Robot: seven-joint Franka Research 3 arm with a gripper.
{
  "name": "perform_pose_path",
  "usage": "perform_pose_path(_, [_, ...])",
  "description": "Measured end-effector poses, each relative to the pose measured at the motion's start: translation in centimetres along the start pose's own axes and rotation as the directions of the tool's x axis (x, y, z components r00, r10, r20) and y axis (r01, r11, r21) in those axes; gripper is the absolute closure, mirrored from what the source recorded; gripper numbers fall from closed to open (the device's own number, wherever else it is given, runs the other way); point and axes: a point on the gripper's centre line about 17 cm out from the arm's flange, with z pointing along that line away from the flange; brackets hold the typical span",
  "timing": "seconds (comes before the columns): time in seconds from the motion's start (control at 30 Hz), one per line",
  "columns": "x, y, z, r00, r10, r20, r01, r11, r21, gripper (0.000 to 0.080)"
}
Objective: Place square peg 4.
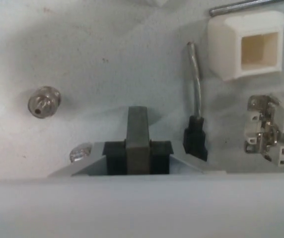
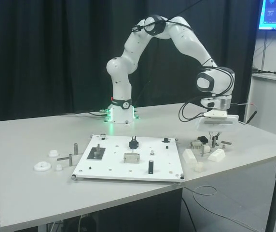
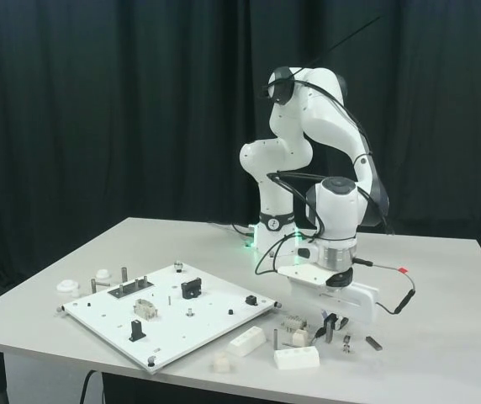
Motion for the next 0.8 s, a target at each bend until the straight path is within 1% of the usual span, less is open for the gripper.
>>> perform_pose_path(0.57, [0.01, -0.03, 0.22, 1.0, 0.009, -0.01, -0.009, 1.0, 0.008, 0.0708])
perform_pose_path(0.6, [0.01, -0.02, 0.17, 1.0, 0.009, -0.011, -0.009, 1.0, 0.008, 0.0612])
perform_pose_path(0.63, [0.02, 0.0, 0.11, 1.0, 0.01, -0.011, -0.01, 1.0, 0.009, 0.0612])
perform_pose_path(0.67, [0.03, 0.01, 0.03, 1.0, 0.012, -0.011, -0.012, 1.0, 0.01, 0.0297])
perform_pose_path(0.8, [0.13, 0.04, -0.43, 1.0, 0.022, -0.014, -0.022, 1.0, 0.015, 0.0297])
